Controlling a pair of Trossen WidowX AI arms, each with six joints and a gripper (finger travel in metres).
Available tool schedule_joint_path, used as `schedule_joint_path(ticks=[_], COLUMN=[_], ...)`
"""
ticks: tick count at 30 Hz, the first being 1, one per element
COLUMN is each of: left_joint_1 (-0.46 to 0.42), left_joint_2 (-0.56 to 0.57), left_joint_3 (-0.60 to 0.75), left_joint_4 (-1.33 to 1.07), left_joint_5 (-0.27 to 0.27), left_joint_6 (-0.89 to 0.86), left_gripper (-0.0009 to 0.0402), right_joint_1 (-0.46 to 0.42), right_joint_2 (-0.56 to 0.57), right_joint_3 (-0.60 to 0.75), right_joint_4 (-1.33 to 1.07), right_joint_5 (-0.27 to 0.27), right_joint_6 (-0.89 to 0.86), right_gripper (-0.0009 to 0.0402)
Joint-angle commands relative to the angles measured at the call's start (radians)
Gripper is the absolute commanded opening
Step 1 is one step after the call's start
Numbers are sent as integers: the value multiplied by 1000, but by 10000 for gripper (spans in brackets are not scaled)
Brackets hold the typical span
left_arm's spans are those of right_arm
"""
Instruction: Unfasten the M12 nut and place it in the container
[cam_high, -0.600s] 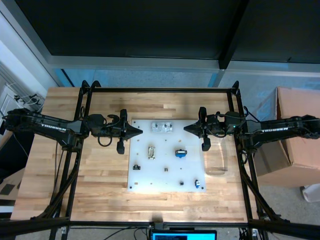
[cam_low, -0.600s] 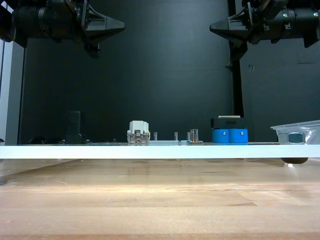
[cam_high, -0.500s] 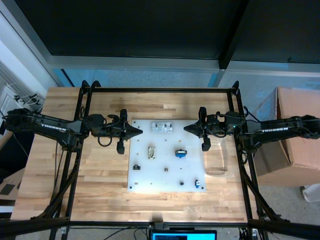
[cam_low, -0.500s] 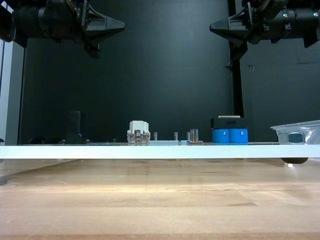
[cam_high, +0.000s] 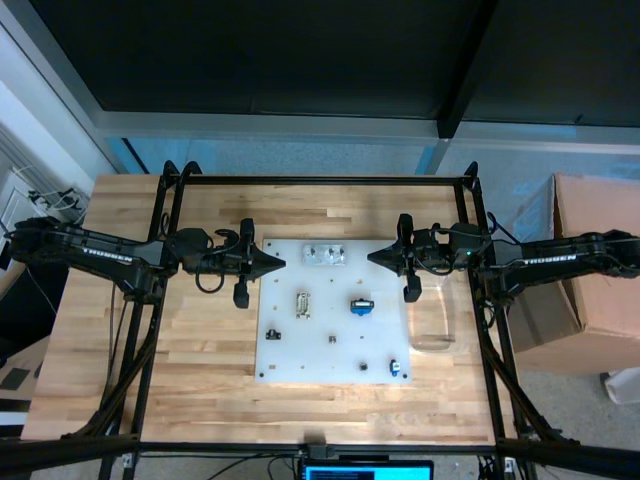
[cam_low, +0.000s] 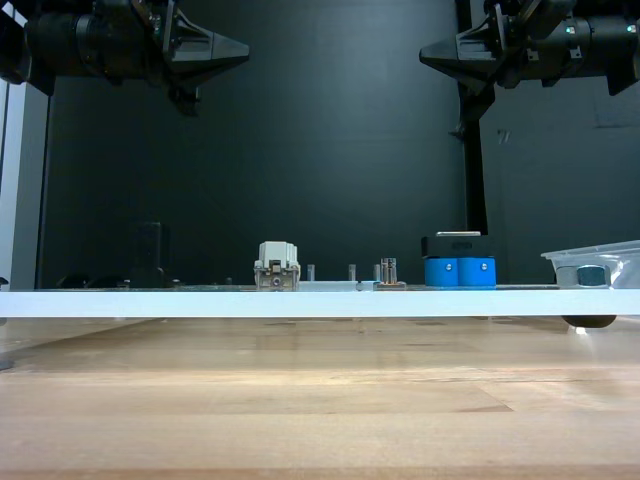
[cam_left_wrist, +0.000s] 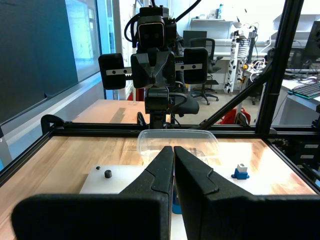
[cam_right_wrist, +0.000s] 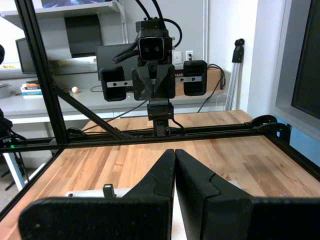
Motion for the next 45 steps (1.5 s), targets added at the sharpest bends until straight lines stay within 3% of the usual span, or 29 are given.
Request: schedule_joint_path(ticks=[1, 7, 14, 23, 27, 33, 45], left_joint_1=[0, 0, 0, 0, 0, 0, 0], left_joint_2=[0, 0, 0, 0, 0, 0, 0], left_joint_3=[0, 0, 0, 0, 0, 0, 0], left_joint_4=[0, 0, 0, 0, 0, 1, 0], left_joint_5=[0, 0, 0, 0, 0, 0, 0], left_joint_6=[0, 0, 0, 0, 0, 0, 0], left_gripper=[0, 0, 0, 0, 0, 0, 0], right_joint_1=[0, 28, 163, 342, 390, 429, 464], right_joint_2=[6, 0, 34, 229, 346, 516, 784], right_joint_3=[0, 49, 260, 559, 689, 860, 1108], right_joint_4=[0, -187, -670, -1143, -1311, -1487, -1658], right_joint_5=[0, 7, 112, 156, 149, 95, 87], right_joint_6=[0, 73, 121, 268, 361, 446, 676], right_gripper=[0, 0, 0, 0, 0, 0, 1])
